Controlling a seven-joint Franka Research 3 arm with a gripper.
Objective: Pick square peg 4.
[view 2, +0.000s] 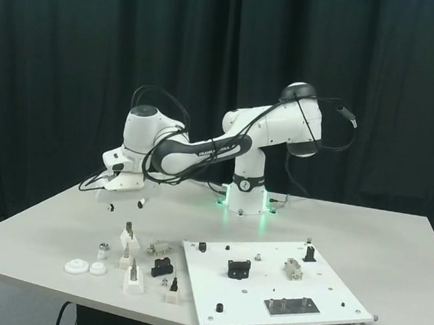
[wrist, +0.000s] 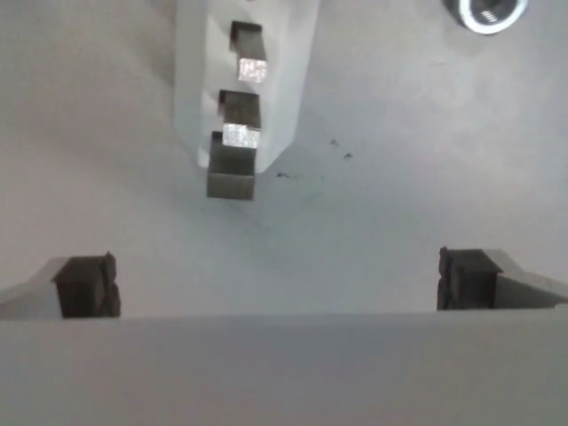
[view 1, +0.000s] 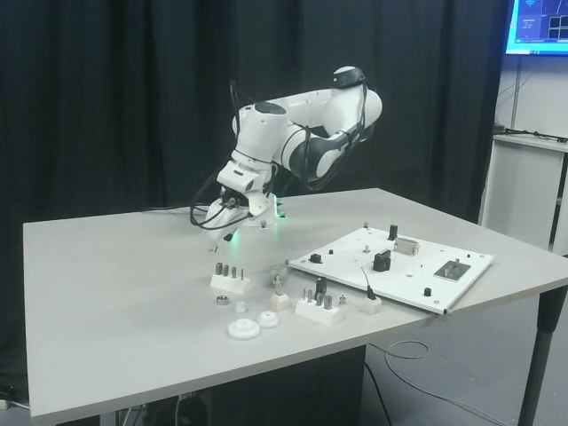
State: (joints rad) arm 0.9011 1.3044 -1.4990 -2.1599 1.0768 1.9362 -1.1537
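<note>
A white peg holder (wrist: pixel 200 80) carries three grey square pegs in a row: a far one (wrist: pixel 249 55), a middle one (wrist: pixel 240 122) and a larger near one (wrist: pixel 231 169) at the holder's end. I cannot tell which is peg 4. My gripper (wrist: pixel 275 284) is open, its black fingertips (wrist: pixel 85 286) spread wide, with nothing between them. It hangs well above the table, short of the holder. In the first room view the gripper (view 1: pixel 218 229) is above and behind the holder (view 1: pixel 229 282). In the second room view the gripper (view 2: pixel 125 204) hovers over the holder (view 2: pixel 128 240).
A white ring (wrist: pixel 486 11) lies on the grey table beyond the holder. Two white gears (view 1: pixel 241 330) lie near the front edge. Another white holder with pegs (view 1: pixel 319 309) stands beside the large white board (view 1: pixel 417 280) carrying black and grey parts.
</note>
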